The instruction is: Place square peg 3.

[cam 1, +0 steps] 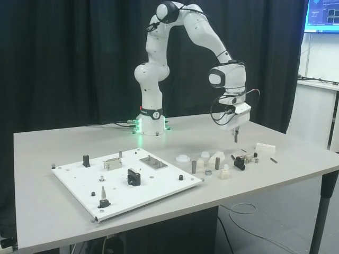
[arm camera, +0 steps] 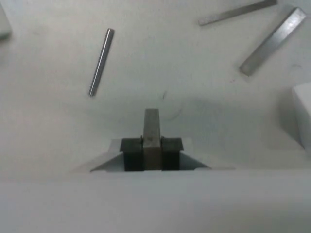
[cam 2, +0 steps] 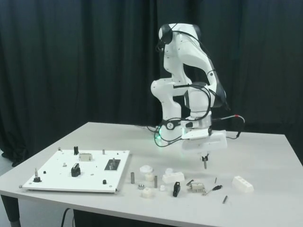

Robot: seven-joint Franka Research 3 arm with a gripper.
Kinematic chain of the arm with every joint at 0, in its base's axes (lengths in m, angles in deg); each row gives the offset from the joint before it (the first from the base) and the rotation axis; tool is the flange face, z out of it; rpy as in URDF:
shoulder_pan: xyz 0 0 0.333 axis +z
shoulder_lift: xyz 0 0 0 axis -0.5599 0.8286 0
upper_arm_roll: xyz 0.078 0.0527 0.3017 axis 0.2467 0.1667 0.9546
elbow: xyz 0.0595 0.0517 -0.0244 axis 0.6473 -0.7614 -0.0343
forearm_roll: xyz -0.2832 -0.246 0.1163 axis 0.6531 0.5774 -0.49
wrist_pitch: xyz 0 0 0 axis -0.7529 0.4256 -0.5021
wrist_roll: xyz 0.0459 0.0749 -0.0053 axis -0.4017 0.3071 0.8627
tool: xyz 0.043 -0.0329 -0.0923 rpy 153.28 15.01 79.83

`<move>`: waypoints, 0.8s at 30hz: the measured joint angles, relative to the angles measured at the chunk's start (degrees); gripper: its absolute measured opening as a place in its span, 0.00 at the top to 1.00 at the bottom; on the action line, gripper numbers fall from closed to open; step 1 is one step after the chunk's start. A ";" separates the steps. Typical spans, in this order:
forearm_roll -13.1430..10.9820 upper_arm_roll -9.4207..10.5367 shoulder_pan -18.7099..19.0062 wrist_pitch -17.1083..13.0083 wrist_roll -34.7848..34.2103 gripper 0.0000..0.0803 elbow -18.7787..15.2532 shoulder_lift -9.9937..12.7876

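1. I saw the gripper [arm camera: 151, 141] clamped on the square peg [arm camera: 151, 127], its black fingers [arm camera: 129, 151] pressed against both sides.
2. The peg hung upright above the grey table [cam 1: 296, 159], clear of the surface.
3. The white board [cam 1: 159, 182] lay well apart.

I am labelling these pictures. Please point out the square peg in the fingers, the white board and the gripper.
square peg [arm camera: 151, 127]: wrist view, its shaft.
white board [cam 1: 79, 177]: first room view, bare surface.
gripper [cam 1: 235, 132]: first room view, between fingertips.
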 joint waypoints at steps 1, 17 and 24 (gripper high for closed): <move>0.00 0.00 0.13 -0.44 -0.06 0.91 0.02 0.39; 0.11 0.01 0.36 -3.33 -0.35 0.91 0.49 3.71; 0.16 0.01 0.37 -4.23 -0.35 0.91 0.65 4.65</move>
